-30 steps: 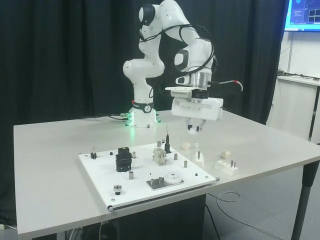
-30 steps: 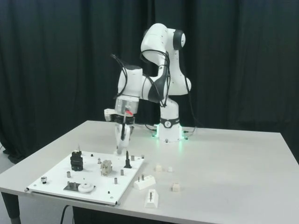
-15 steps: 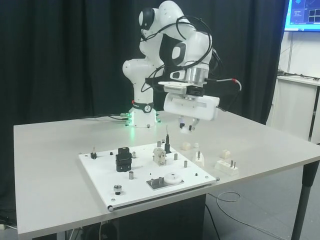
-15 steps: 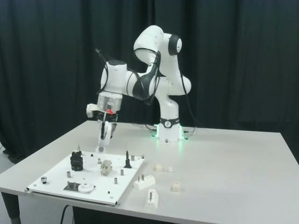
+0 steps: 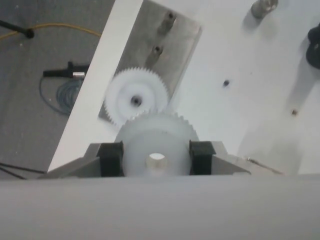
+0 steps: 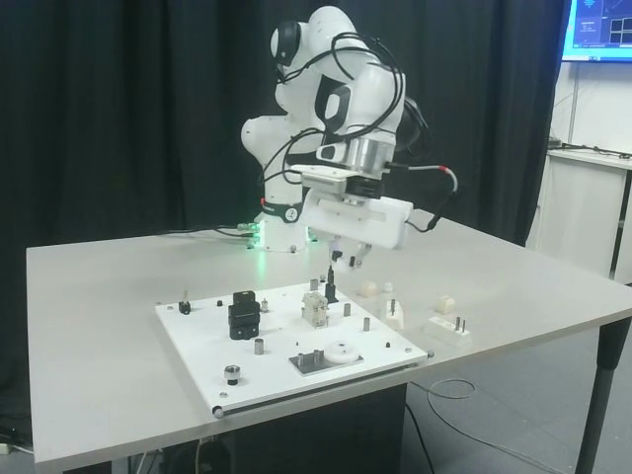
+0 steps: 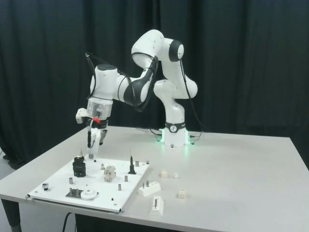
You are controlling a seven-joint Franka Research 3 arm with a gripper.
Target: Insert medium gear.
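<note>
While the gripper hangs well above the white board, its two black finger pads are clamped on either side of a white gear with a hole at its centre. In the wrist view this held gear partly overlaps a second white gear that sits far below on a grey metal plate, near the board's front edge. Two short pegs stand bare on that same plate beside the seated gear.

From the first room view, the plate with its gear lies at the near edge of the board, with a small round part close to the near left corner. Further back on the board stand a black block, a small grey part and a thin black upright pin.

Beside the board, on the grey table, rest several small white blocks, some with pins sticking up.

Beyond these, the white arm bends over the board from its base, where a green light glows. Black curtains hang behind the table.

In the second room view the gripper hovers above the board's far left part, near the black block.
</note>
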